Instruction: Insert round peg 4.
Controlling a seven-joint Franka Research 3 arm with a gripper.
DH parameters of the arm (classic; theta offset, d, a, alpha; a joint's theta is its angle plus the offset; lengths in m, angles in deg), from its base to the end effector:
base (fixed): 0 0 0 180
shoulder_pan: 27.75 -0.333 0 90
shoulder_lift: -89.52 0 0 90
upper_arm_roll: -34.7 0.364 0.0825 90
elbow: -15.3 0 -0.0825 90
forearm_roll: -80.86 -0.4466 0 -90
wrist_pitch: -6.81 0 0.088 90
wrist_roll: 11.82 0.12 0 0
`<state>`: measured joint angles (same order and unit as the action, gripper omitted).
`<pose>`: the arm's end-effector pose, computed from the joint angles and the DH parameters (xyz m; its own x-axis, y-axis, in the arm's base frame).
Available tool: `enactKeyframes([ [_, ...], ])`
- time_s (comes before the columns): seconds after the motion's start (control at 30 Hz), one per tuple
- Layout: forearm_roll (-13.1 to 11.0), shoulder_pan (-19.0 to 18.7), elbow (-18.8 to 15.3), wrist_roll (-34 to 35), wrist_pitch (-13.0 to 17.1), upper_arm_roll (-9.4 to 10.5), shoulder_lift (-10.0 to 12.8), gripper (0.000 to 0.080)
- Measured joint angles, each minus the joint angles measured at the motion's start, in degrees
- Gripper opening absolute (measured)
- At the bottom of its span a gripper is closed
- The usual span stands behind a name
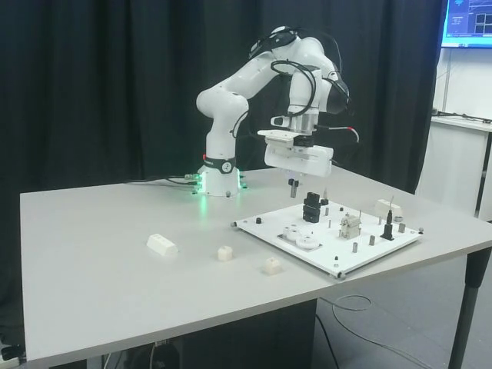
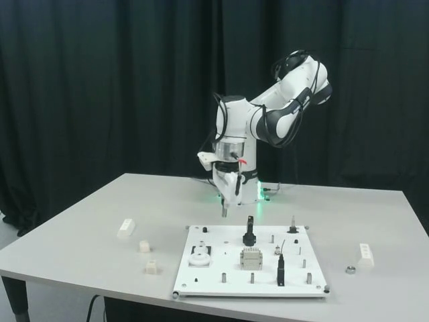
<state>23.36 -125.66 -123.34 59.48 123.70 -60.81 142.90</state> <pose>0.5022 0.0423 0.3023 -0.2821 -0.9572 0.0650 -0.9591 0.2798 -0.0421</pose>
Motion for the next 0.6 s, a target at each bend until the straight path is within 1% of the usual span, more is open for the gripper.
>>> enactKeyframes([
  [0.37, -1.53, 0.88, 0.04, -0.88, 0.29, 1.98, 0.43, 0.0143],
  [0.6, -3.53, 1.46, 0.05, -0.89, 0.64, 3.53, 1.66, 0.0143],
])
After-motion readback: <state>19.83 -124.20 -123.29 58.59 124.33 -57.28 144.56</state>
